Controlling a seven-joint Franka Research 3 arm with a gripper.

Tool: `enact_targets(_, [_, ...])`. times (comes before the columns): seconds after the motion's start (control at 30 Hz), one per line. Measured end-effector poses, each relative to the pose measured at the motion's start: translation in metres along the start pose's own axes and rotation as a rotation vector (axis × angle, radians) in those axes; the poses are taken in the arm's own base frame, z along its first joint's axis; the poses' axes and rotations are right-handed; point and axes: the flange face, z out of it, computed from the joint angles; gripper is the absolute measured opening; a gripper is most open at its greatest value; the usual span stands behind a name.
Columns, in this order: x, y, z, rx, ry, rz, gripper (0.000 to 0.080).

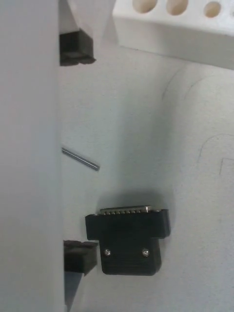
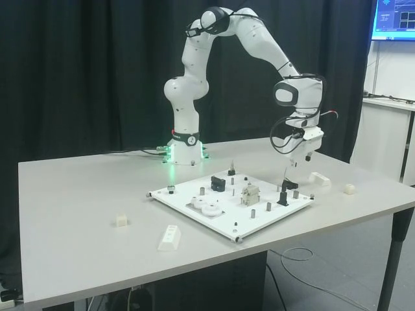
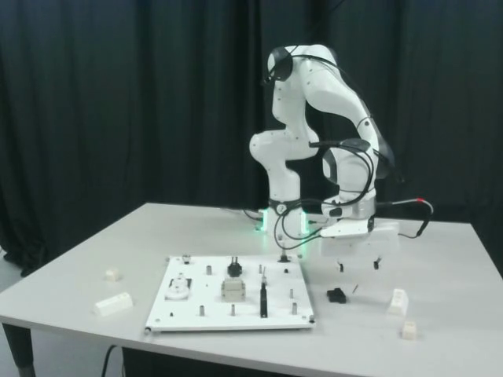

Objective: Remove round peg 2.

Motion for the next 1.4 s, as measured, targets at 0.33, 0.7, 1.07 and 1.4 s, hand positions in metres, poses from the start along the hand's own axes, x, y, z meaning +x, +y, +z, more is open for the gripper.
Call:
enact_targets(0.33, [-0.001,-0.001,-0.001,-0.011,0.01,-0.01,0.08])
enact_targets(0.7, [-0.008,-0.007,-0.004,-0.045,0.033,-0.068,0.08])
enact_targets(1.07, [-0.006,-0.012,-0.003,-0.051,0.045,-0.079,0.08])
enact_targets(1.4, [-0.001,-0.018,0.004,-0.057,0.045,-0.067,0.08])
